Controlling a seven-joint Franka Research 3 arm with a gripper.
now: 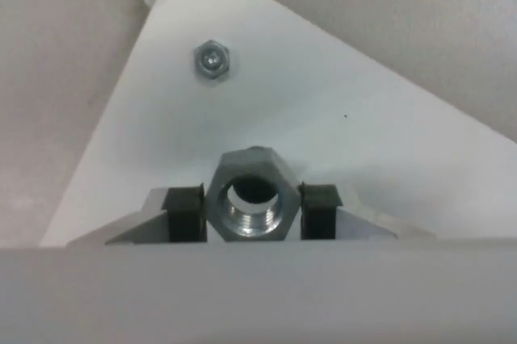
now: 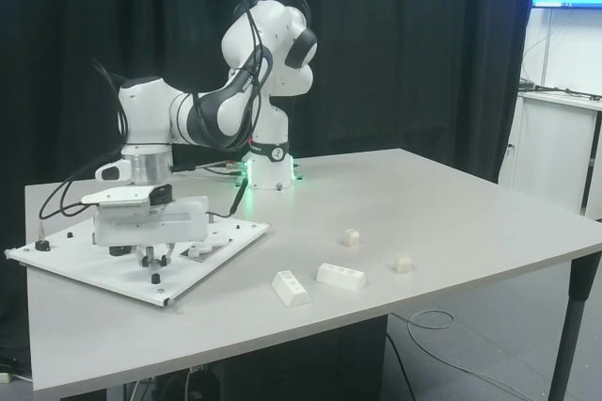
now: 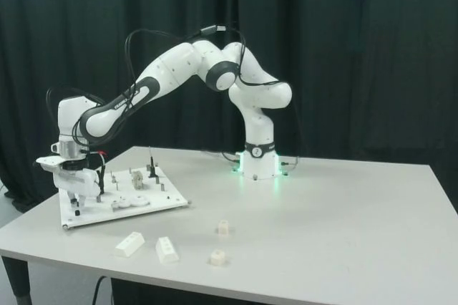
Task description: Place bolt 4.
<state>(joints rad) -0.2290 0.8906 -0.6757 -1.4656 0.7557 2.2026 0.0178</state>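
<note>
In the wrist view my gripper (image 1: 251,213) is shut on a grey hex bolt head (image 1: 251,199), its black pads (image 1: 184,215) pressing two opposite flats. The hex shows a threaded hollow facing the camera. It hangs close above the white board (image 1: 339,142), near one corner. A smaller hex bolt (image 1: 212,60) sits seated in the board nearby. From the first room view the gripper (image 2: 150,255) hovers low over the front part of the board (image 2: 85,269). In the second room view the gripper (image 3: 75,201) stands over the board's near left corner.
The board carries several upright pegs (image 3: 150,165) and white gear-like parts (image 3: 129,202). Two white blocks (image 2: 290,288) (image 2: 340,276) and two small cubes (image 2: 352,237) (image 2: 403,263) lie on the grey table (image 2: 451,203). Black cables (image 2: 66,194) trail at the table's left.
</note>
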